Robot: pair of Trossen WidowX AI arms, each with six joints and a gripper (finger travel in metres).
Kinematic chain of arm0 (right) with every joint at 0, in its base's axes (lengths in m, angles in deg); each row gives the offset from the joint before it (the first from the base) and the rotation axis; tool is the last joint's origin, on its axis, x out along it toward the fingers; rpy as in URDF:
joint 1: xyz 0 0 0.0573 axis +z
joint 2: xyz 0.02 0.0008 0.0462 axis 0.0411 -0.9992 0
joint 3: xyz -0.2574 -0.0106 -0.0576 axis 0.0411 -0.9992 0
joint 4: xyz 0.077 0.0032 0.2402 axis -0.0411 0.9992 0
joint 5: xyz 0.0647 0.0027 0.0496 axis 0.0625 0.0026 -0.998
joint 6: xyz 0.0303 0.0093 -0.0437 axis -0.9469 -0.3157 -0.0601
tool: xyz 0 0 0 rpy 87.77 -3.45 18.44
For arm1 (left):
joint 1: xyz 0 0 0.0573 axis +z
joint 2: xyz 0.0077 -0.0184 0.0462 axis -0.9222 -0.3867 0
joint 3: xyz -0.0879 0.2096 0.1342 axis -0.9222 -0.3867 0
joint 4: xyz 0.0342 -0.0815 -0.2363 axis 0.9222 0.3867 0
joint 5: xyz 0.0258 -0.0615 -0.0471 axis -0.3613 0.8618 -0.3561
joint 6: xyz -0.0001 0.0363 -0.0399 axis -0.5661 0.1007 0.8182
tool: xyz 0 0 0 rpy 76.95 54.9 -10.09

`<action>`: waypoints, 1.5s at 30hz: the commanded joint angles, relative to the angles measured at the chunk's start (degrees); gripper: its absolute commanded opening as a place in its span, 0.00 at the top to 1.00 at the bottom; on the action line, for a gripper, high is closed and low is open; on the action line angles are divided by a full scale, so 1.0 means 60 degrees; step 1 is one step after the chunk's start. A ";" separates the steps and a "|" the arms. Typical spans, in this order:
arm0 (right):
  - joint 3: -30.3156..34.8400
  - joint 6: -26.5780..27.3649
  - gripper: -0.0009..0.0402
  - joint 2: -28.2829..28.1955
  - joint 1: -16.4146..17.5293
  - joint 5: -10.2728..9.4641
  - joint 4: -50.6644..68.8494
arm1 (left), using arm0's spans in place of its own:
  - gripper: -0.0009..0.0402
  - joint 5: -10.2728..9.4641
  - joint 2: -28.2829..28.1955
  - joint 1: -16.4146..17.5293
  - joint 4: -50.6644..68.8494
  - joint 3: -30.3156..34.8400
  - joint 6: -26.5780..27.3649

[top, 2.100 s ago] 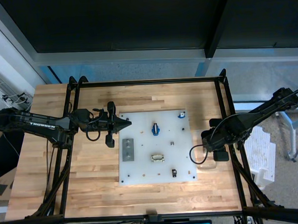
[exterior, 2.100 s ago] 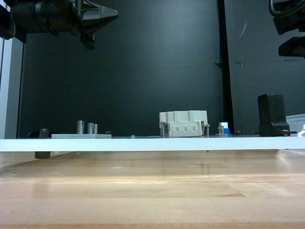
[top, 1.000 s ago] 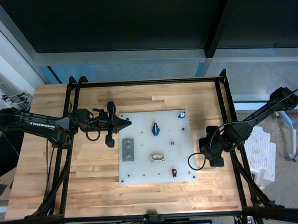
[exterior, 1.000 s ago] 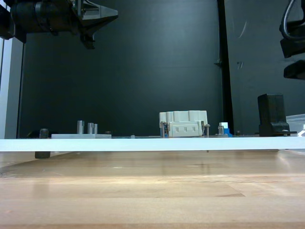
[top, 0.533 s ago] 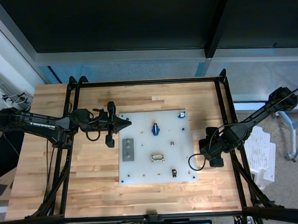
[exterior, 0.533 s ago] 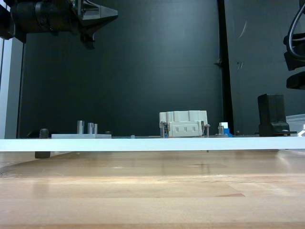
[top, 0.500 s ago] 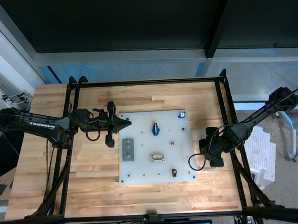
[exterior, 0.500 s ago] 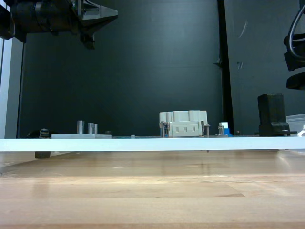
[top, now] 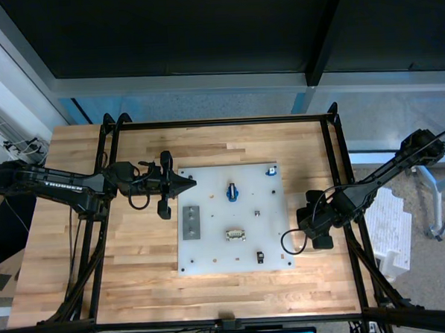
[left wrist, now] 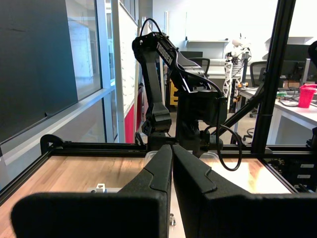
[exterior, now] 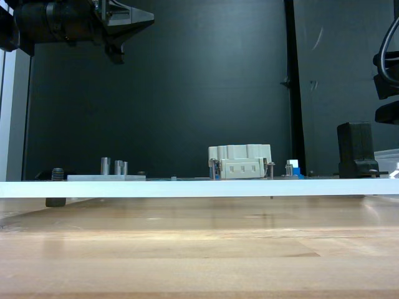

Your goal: Pick the 16mm bar and install on taskboard

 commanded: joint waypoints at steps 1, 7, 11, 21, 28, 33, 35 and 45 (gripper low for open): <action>-0.0004 0.0018 0.54 0.0000 0.0000 -0.0062 0.0011 | 0.98 0.0004 -0.0004 0.0000 -0.0004 0.0000 0.0000; -0.0004 0.0011 0.61 0.0000 -0.0004 -0.0076 0.0022 | 0.98 0.0004 -0.0004 0.0000 -0.0004 0.0000 0.0000; -0.0004 0.0015 0.67 0.0000 -0.0004 -0.0106 0.0022 | 0.98 0.0004 -0.0004 0.0000 -0.0004 0.0000 0.0000; -0.0004 0.0015 0.84 0.0000 -0.0004 -0.0109 0.0011 | 0.98 0.0004 -0.0004 0.0000 -0.0004 0.0000 0.0000; 0.0015 0.0015 0.95 0.0047 0.0000 -0.0124 0.0018 | 0.98 0.0004 -0.0004 0.0004 -0.0004 0.0000 0.0000; 0.0015 0.0004 0.97 0.0091 0.0000 -0.0160 0.0022 | 0.98 0.0004 -0.0004 0.0004 -0.0004 0.0000 0.0000; 0.0025 0.0007 0.97 0.0135 0.0000 -0.0160 0.0029 | 0.98 0.0004 -0.0004 0.0004 -0.0004 0.0000 0.0000; 0.1395 0.0251 0.97 0.0211 -0.0007 -0.0153 0.1603 | 0.98 0.0004 -0.0004 0.0004 0.0000 0.0000 0.0000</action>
